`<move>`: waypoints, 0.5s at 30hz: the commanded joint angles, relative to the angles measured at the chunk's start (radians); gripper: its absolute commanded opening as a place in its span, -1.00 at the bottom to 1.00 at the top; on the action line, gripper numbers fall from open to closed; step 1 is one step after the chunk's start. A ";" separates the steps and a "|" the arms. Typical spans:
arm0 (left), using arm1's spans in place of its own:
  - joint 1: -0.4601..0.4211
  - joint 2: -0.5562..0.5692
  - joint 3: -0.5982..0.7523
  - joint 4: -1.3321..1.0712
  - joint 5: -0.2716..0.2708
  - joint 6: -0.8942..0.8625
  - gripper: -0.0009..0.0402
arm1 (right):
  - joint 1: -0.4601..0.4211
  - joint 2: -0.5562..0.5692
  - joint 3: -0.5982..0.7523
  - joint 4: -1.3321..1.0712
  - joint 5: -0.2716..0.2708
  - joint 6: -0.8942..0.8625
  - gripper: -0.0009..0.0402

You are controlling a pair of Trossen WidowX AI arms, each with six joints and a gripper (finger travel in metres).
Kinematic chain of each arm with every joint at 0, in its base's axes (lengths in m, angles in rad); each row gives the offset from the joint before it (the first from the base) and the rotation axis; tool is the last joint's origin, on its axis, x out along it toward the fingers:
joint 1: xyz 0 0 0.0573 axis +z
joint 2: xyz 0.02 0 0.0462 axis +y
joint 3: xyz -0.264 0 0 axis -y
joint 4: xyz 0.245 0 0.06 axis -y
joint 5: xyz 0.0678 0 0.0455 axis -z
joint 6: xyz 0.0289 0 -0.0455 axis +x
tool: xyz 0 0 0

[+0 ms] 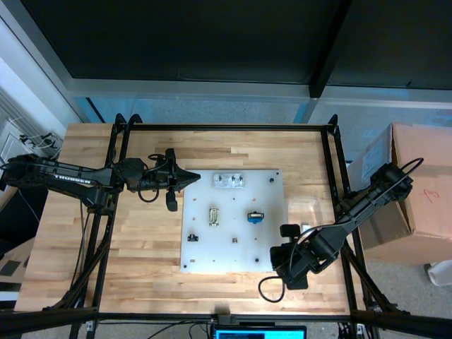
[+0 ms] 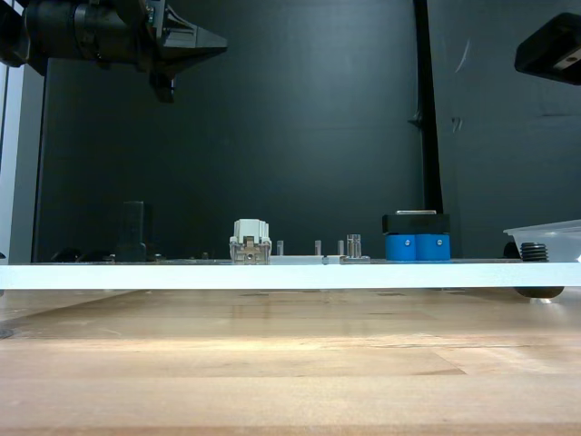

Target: Pick the RJ45 connector and install on the taskboard

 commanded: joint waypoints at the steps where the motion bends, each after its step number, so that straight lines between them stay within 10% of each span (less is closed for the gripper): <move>1: 0.000 0.000 0.000 0.000 0.000 0.000 -0.96 | 0.002 0.000 -0.012 0.003 0.000 0.002 -0.96; 15: 0.000 0.000 0.000 0.000 0.000 0.000 -0.96 | 0.004 0.000 -0.018 0.012 0.001 0.001 -0.81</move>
